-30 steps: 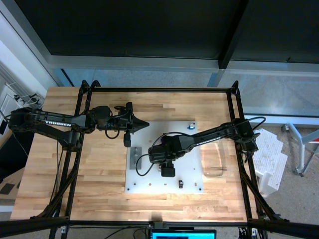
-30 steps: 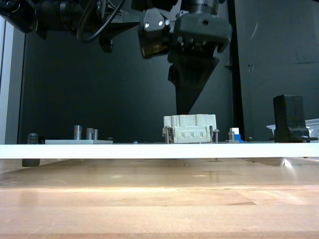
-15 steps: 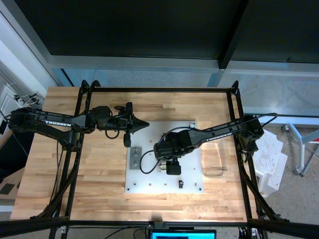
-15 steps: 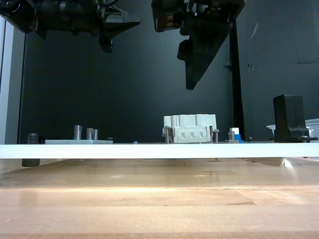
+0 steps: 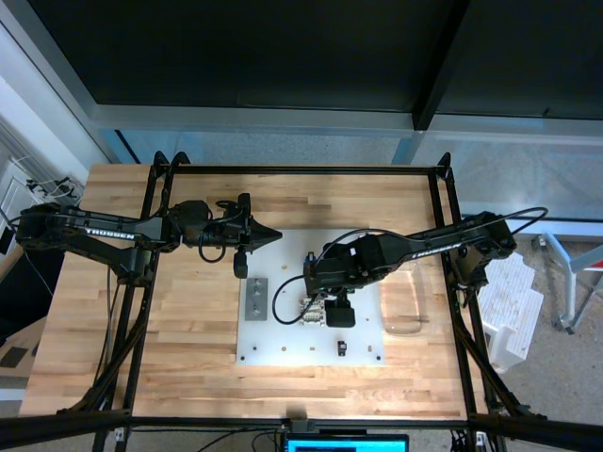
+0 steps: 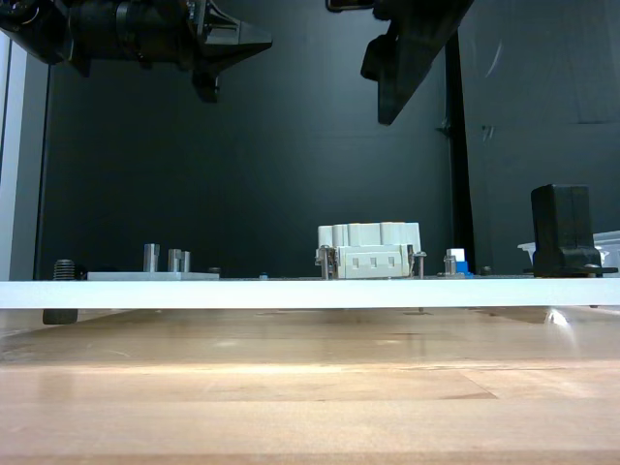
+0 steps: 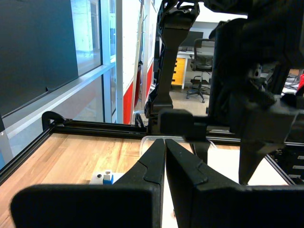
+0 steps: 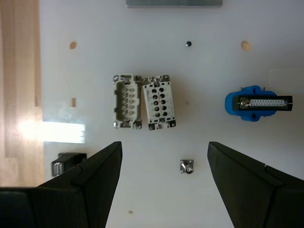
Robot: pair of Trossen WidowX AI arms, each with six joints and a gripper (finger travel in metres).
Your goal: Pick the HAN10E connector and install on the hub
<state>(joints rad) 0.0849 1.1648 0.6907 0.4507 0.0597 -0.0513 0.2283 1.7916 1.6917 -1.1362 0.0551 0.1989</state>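
Two alike beige inserts with silvery ends lie side by side, touching, on the white plate (image 8: pixel 85 28). One (image 8: pixel 127 102) shows pins and the other (image 8: pixel 157 102) shows round holes. I cannot tell which is the HAN10E connector and which the hub. In the low view they read as one beige block (image 6: pixel 369 250). My right gripper (image 8: pixel 163 148) hangs well above them, open and empty, its fingers (image 6: pixel 397 77) high over the block. My left gripper (image 5: pixel 268 234) hovers shut past the plate's far left corner, its fingers (image 7: pixel 156 156) pressed together.
On the plate stand a grey metal block with holes (image 5: pixel 254 298), a small blue piece (image 8: pixel 259 103) and a small black piece (image 5: pixel 344 349). A clear container (image 5: pixel 405 301) lies right of the plate. Black frame rails (image 5: pixel 146 282) run along both table sides.
My right gripper has risen from just above the beige pieces to well above them and drawn back to the right. The left arm has not moved.
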